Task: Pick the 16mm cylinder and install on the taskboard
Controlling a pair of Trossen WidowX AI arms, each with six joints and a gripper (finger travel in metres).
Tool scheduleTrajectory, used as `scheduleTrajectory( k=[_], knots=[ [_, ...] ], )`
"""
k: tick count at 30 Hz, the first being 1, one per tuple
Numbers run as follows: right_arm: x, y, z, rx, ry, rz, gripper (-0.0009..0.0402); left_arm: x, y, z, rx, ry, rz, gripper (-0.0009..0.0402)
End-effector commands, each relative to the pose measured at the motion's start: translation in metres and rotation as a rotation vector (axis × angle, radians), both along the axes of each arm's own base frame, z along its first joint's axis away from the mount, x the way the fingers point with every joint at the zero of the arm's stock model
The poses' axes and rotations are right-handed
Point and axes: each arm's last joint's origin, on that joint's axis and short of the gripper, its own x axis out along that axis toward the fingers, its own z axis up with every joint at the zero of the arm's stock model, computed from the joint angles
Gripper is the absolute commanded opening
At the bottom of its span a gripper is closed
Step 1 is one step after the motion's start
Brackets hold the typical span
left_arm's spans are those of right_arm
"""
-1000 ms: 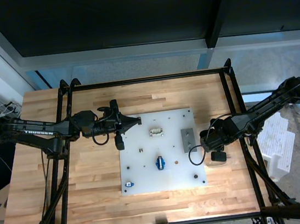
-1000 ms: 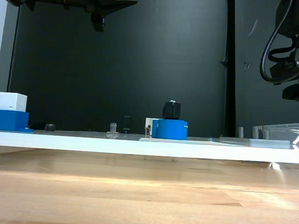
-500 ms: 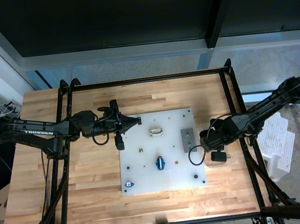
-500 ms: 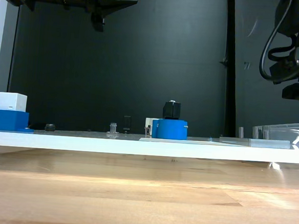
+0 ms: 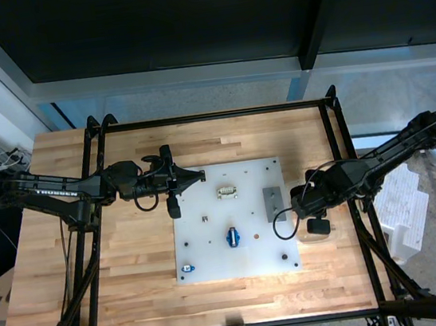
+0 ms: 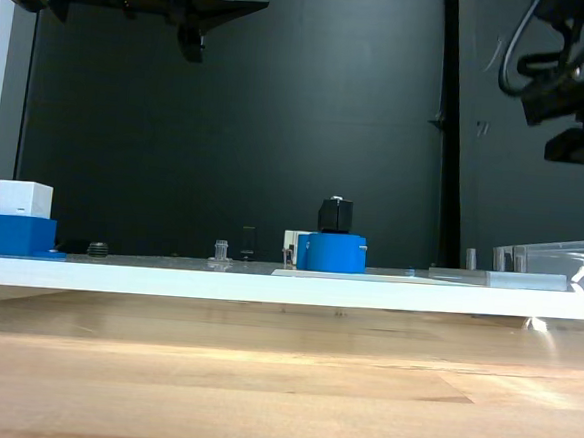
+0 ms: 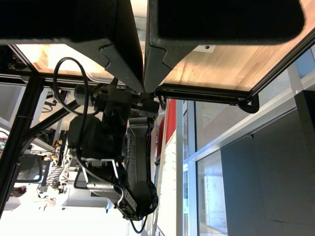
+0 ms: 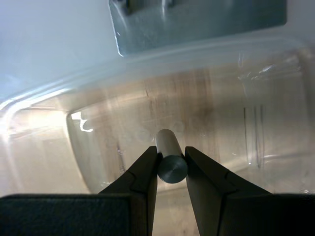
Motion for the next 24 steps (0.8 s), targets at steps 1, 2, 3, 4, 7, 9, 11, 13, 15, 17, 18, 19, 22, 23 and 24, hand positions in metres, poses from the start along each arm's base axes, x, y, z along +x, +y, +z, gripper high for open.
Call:
scheduleTrajectory(
  k=[1, 2, 3, 4, 7, 9, 11, 13, 15, 17, 18, 19, 22, 23, 24],
  knots=[
    [0.0, 0.0, 0.013, -0.001, 0.001, -0.002, 0.0, 0.0, 0.0, 0.0, 0.0, 0.0, 0.0, 0.0001],
    [0.0, 0.0, 0.017, -0.001, 0.001, -0.002, 0.0, 0.0, 0.0, 0.0, 0.0, 0.0, 0.0, 0.0001],
    [0.001, 0.0, 0.021, -0.001, 0.001, -0.002, 0.0, 0.0, 0.0, 0.0, 0.0, 0.0, 0.0, 0.0001],
    [0.001, 0.0, 0.024, -0.001, 0.001, -0.003, 0.0, 0.0, 0.0, 0.0, 0.0, 0.0, 0.0, 0.0001],
    [0.002, 0.001, 0.034, 0.002, -0.008, -0.002, 0.0, 0.0, 0.0, 0.0, 0.0, 0.0, 0.0, 0.0001],
    [0.002, 0.001, 0.037, 0.004, -0.013, -0.002, 0.0, 0.0, 0.0, 0.0, 0.0, 0.0, 0.0, 0.0001],
    [0.003, 0.001, 0.038, 0.006, -0.017, -0.001, 0.0, 0.0, 0.0, 0.0, 0.0, 0.0, 0.0, 0.0001],
    [0.003, 0.001, 0.038, 0.009, -0.018, -0.002, 0.0, 0.0, 0.0, 0.0, 0.0, 0.0, 0.0, 0.0001],
    [0.004, 0.002, 0.038, 0.027, -0.019, 0.001, 0.0, 0.0, 0.0, 0.0, 0.0, 0.0, 0.0, 0.0001],
    [0.008, 0.004, 0.036, 0.046, -0.023, 0.005, 0.0, 0.0, 0.0, 0.0, 0.0, 0.0, 0.0, 0.0001],
    [0.01, 0.005, 0.035, 0.048, -0.028, 0.005, 0.0, 0.0, 0.0, 0.0, 0.0, 0.0, 0.0, 0.0001],
    [0.013, 0.006, 0.035, 0.05, -0.031, 0.004, 0.0, 0.0, 0.0, 0.0, 0.0, 0.0, 0.0, 0.0001],
    [0.021, 0.009, 0.032, 0.045, -0.026, 0.015, 0.0, 0.0, 0.0, 0.0, 0.0, 0.0, 0.0, 0.0001],
    [0.024, 0.01, 0.031, 0.042, -0.021, 0.021, 0.0, 0.0, 0.0, 0.0, 0.0, 0.0, 0.0, 0.0001],
    [0.027, 0.011, 0.031, 0.04, -0.02, 0.029, 0.0, 0.0, 0.0, 0.0, 0.0, 0.0, 0.0, 0.0001]
  ],
)
